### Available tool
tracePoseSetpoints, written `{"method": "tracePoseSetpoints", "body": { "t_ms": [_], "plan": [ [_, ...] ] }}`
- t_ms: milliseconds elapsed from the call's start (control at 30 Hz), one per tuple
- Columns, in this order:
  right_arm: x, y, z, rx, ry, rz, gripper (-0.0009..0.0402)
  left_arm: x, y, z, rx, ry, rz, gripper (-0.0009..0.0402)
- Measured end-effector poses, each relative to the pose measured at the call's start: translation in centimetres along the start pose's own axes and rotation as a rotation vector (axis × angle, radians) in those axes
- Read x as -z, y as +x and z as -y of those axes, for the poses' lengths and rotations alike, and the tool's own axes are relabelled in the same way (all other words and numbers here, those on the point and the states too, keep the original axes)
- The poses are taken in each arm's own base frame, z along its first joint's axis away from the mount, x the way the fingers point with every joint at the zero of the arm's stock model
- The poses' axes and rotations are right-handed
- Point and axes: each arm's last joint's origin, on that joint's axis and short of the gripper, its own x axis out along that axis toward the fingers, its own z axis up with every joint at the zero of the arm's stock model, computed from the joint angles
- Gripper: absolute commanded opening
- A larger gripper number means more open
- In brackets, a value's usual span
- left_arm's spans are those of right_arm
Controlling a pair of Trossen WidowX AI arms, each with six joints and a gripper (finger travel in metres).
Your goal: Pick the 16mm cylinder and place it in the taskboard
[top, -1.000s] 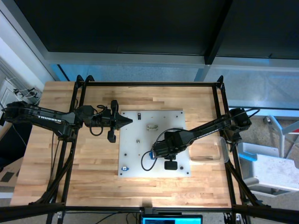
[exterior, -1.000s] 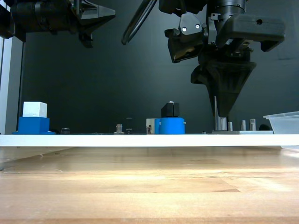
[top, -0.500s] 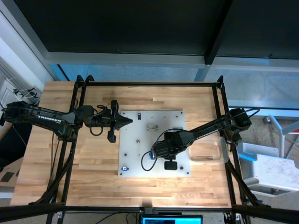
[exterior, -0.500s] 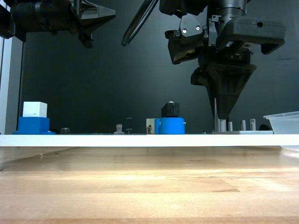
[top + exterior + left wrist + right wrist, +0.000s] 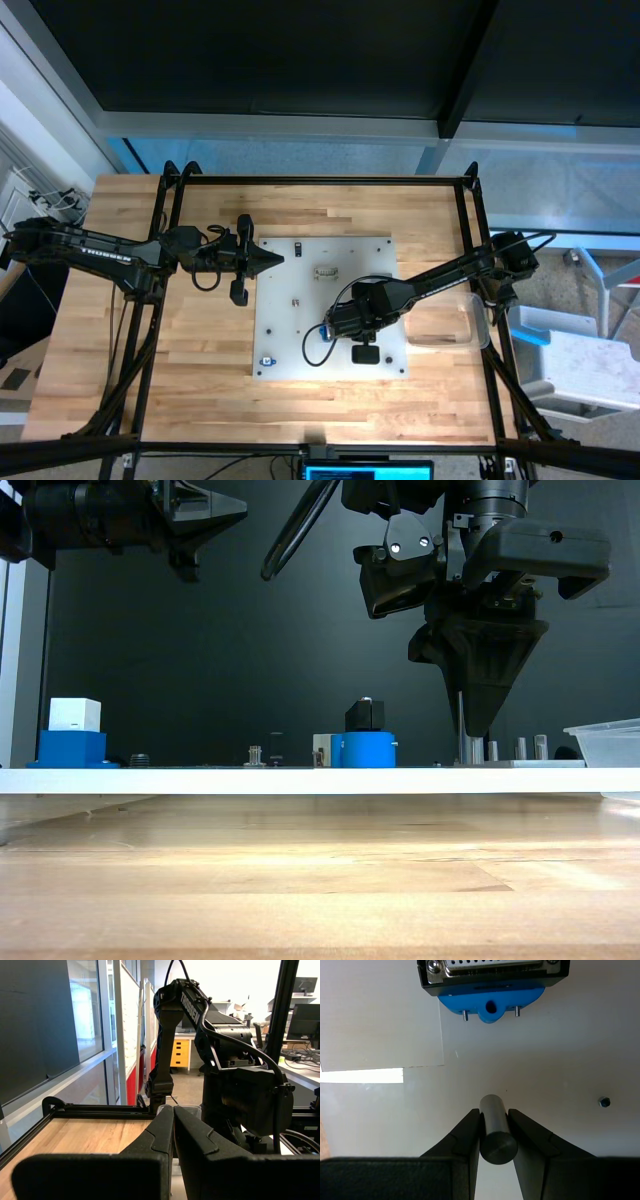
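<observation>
Gripping the cylinder upright, the right gripper hangs low over the taskboard; seating apparently incomplete. Tilt or offset could jam it. Left gripper, fingers together, sits parked high above its left edge.

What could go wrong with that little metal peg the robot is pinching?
1. The 16mm cylinder is pinched only by the right gripper's narrow fingers, low over the taskboard; it might tilt or slip and miss its hole.
2. Other pegs stand close beside it, so the fingers might bump them.
The left gripper, shut, hangs over the board's left edge, out of the way.
</observation>
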Motion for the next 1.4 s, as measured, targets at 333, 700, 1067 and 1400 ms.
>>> {"method": "tracePoseSetpoints", "body": {
  "t_ms": [333,700,1067,1400],
  "plan": [
    [0.04,0.01,-0.01,-0.001,0.008,-0.004,0.0018,0.02,0.00,0.00,0.000,0.000,-0.001,0.0000],
    [0.03,0.03,-0.03,-0.008,0.011,-0.003,0.0018,0.00,0.00,0.00,0.000,0.000,0.000,0.0000],
    [0.03,0.40,0.01,0.013,-0.003,0.008,0.0018,0.00,0.00,0.00,0.000,0.000,0.000,0.0000],
    [-0.08,0.44,0.17,0.023,-0.001,0.016,0.0018,0.00,0.00,0.00,0.000,0.000,0.000,0.0000]
  ]
}}
